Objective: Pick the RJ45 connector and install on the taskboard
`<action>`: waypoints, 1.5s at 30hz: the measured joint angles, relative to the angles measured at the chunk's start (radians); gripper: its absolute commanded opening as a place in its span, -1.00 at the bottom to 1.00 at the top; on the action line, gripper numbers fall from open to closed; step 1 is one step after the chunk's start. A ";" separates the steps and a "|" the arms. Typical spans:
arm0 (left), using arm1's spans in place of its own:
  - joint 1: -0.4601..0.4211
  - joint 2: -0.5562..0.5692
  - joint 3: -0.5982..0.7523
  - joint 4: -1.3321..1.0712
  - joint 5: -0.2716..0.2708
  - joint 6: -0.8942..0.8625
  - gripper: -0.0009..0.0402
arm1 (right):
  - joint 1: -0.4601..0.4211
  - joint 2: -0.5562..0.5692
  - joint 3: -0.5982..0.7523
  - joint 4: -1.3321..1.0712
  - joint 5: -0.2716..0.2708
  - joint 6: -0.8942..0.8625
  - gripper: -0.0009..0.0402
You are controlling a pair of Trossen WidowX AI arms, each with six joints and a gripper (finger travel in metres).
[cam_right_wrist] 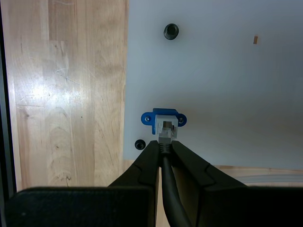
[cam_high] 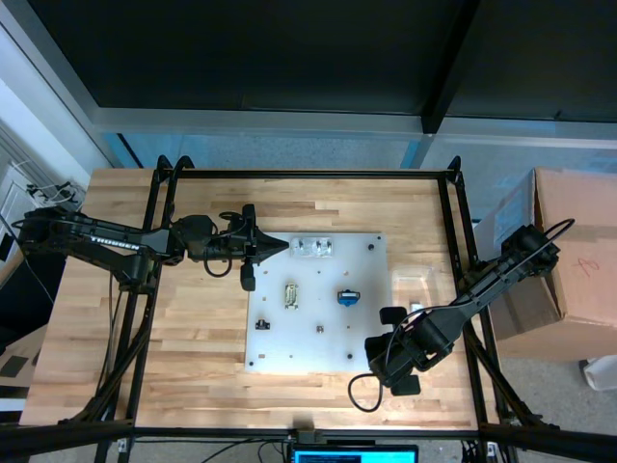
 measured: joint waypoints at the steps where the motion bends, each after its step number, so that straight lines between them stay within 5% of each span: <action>1: 0.000 0.000 0.000 0.000 0.000 0.000 -0.96 | 0.000 0.000 0.000 0.000 0.000 0.000 -0.96; 15: 0.000 0.000 0.000 0.000 0.000 0.000 -0.96 | 0.000 0.002 -0.002 -0.004 -0.001 0.000 -0.92; 35: 0.000 0.000 0.000 0.000 0.000 0.000 -0.96 | -0.001 0.003 0.093 -0.102 -0.003 0.007 -0.02; 45: 0.000 0.000 0.000 0.000 0.000 0.000 -0.96 | 0.010 0.006 0.225 -0.164 0.000 0.057 0.03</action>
